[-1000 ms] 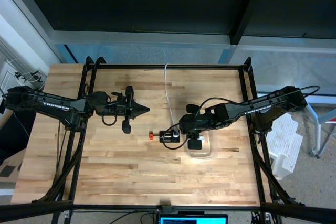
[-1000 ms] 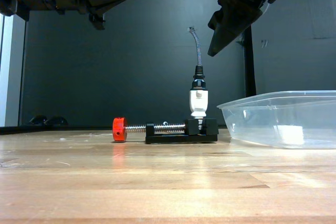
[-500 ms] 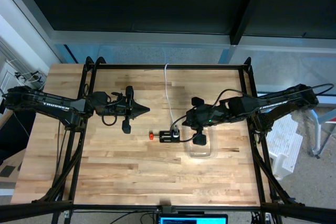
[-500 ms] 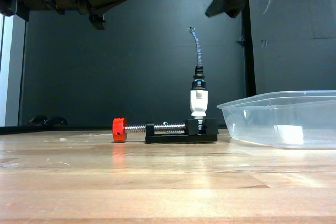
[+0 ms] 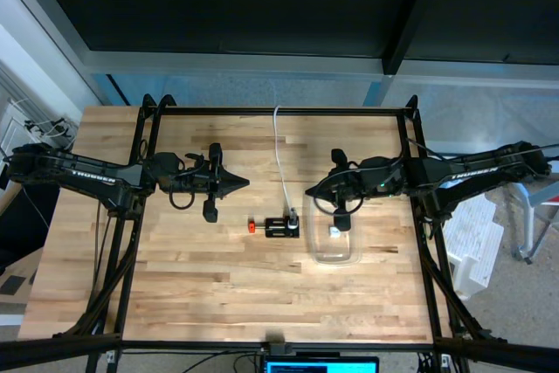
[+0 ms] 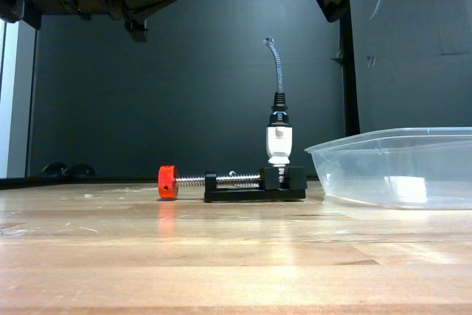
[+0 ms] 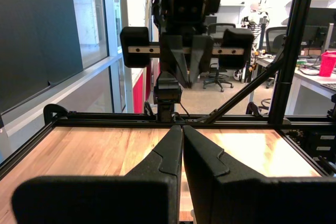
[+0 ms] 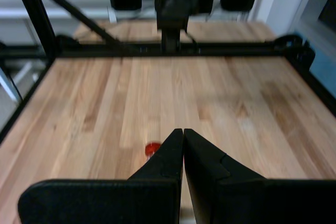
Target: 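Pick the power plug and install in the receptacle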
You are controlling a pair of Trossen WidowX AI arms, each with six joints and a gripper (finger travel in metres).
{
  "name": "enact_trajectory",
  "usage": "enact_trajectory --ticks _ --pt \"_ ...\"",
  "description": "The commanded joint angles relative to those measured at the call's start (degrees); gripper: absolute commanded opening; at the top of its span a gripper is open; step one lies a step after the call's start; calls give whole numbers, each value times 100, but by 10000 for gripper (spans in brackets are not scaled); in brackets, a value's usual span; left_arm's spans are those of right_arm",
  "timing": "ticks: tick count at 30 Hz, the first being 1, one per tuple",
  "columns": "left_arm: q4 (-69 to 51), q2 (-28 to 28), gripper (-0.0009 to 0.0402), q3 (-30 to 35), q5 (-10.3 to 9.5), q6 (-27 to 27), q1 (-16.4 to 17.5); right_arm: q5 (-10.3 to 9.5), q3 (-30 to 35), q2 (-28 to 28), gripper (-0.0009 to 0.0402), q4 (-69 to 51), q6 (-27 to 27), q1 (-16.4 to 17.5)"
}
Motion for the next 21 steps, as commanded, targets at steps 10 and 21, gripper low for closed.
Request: enact_trajectory --ticks 10,21 --pt "2 0 0 0 0 0 0 -245 -981 -629 0 1679 -59 -365" --pt "4 0 0 0 0 0 2 -525 -1554 -911 0 2437 7 -603"
